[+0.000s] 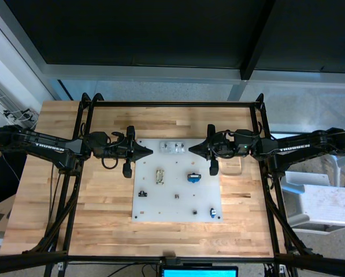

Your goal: Unfasten the M12 fastener and place in the container

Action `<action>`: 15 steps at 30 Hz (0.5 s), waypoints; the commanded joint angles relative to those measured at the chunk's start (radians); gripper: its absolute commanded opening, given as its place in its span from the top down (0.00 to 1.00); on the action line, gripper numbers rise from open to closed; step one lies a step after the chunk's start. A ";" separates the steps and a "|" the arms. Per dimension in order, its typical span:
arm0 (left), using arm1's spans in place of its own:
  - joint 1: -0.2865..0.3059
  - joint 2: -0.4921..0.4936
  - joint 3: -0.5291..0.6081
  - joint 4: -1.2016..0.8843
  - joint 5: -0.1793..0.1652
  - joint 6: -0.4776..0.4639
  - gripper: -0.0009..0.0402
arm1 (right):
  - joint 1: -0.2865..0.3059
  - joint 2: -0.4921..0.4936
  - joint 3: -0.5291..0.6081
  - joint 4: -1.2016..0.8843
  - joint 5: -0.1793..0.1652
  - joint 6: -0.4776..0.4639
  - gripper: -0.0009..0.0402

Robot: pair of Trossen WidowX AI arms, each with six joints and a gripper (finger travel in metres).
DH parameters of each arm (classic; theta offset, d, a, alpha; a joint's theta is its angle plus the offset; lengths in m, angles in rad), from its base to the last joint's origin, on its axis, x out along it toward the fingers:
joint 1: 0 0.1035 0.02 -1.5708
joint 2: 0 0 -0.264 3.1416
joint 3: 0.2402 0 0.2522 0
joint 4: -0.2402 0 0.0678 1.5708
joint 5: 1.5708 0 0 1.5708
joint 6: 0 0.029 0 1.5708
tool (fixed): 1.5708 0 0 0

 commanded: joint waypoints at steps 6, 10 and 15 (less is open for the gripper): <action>0.000 0.000 0.000 0.000 0.000 0.000 0.98 | 0.084 0.001 0.173 -0.446 0.006 0.038 0.98; 0.000 0.000 0.000 0.000 0.000 0.000 0.98 | 0.113 0.001 0.240 -0.664 0.013 0.117 0.98; 0.000 0.000 0.000 0.000 0.000 0.000 0.98 | 0.170 0.013 0.296 -0.823 0.042 0.201 0.98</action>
